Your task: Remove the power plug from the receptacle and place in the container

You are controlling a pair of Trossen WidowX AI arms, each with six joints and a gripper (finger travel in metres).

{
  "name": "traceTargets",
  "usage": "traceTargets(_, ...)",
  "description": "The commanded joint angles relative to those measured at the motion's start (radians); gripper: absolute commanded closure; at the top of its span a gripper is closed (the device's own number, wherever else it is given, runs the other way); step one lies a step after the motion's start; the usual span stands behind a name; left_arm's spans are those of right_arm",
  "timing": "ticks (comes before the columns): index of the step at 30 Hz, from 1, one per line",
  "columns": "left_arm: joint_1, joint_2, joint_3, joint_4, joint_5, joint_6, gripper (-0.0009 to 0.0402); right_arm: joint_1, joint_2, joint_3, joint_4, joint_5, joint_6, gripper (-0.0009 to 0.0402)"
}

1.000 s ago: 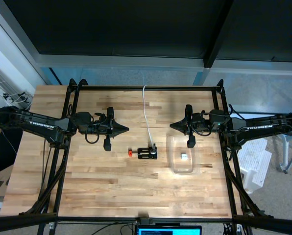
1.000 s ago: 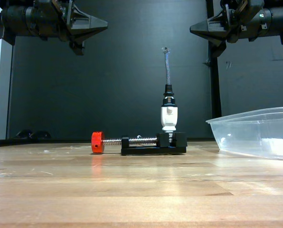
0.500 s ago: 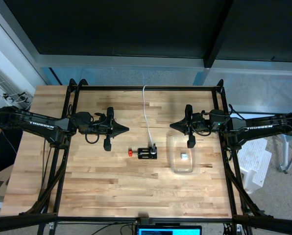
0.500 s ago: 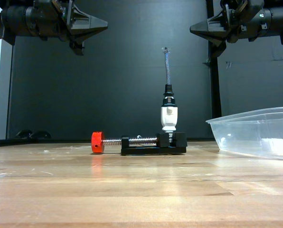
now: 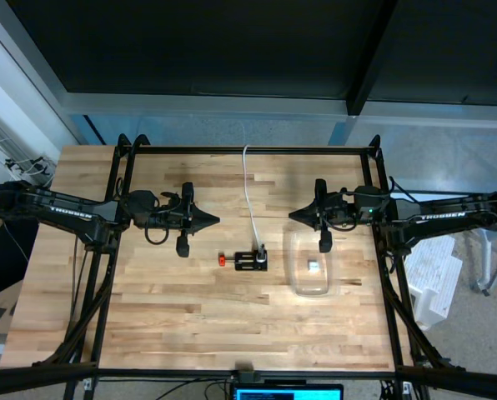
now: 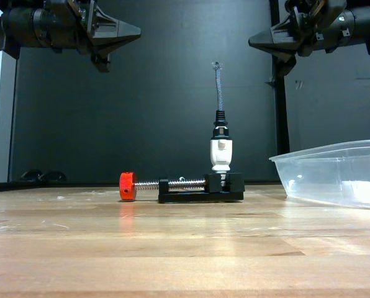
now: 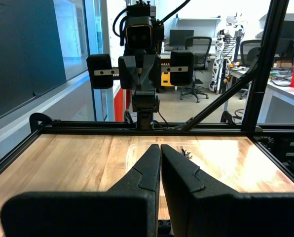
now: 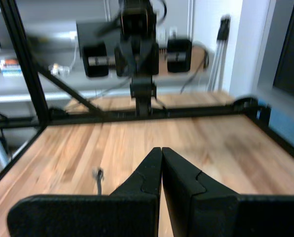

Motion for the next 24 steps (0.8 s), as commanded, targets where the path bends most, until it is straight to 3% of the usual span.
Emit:
traceTargets(1,0.0,0.0,0.0,0.0,0.0,0.0,0.0393,0.005,0.007,0.073,-0.2,-0.002,0.01,0.0393)
traceTargets(7,0.0,0.0,0.0,0.0,0.0,0.0,0.0393,0.025,0.092,0.219,-0.554,0.0,0.009,0.0393)
traceTargets(17,0.0,0.0,0.0,0.0,0.0,0.0,0.0393,0.098,0.325,0.433,-0.84,0.013,0.012,0.0393)
traceTargets(24,0.0,0.0,0.0,0.0,0.0,0.0,0.0393,0.158,0.459,0.556,-0.981,0.112,0.057,0.0368)
